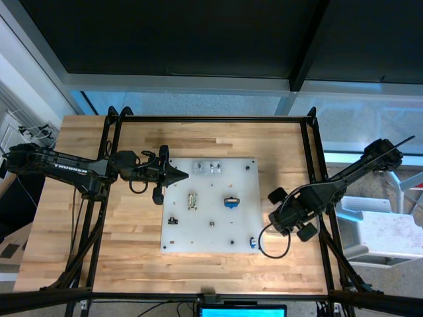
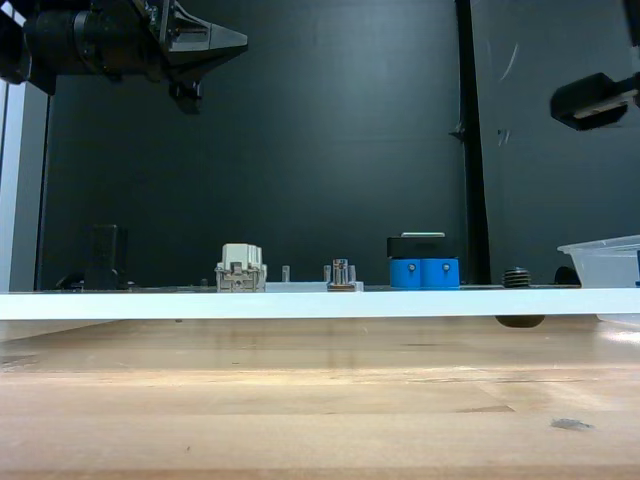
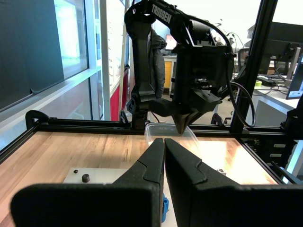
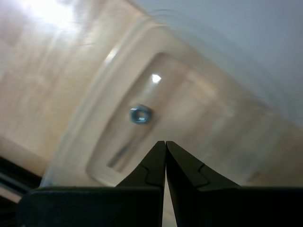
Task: Pick the M12 fastener and fasten on the M12 threads
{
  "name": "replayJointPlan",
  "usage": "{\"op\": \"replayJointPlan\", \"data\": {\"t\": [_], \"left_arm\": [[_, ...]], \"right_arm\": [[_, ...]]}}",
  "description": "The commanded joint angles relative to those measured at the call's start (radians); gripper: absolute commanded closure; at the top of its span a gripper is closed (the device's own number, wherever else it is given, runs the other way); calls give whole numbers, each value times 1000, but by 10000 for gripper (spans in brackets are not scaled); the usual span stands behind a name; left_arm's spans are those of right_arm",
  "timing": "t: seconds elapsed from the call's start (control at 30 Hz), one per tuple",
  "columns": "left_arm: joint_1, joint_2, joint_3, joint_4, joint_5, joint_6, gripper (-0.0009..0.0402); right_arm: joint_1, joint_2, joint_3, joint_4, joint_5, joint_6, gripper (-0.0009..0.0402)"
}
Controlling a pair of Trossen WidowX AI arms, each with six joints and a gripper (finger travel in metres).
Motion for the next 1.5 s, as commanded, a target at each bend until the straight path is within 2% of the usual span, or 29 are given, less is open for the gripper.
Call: {"op": "replayJointPlan", "data": {"t": [0.03, 0.4, 0.63, 1.03, 1.5], "left_arm": [[0, 0, 0, 0, 0, 0, 393], [0, 0, 0, 0, 0, 0, 393], [0, 0, 0, 0, 0, 0, 393], [0, 0, 0, 0, 0, 0, 393], [0, 0, 0, 0, 0, 0, 393]], "right_arm": [[22, 0, -31, 27, -2, -2, 373], [34, 30, -87, 92, 3, 17, 251], [40, 52, -113, 149, 2, 16, 206], [62, 52, -174, 210, 2, 2, 196], [70, 101, -224, 305, 4, 27, 196]]}}
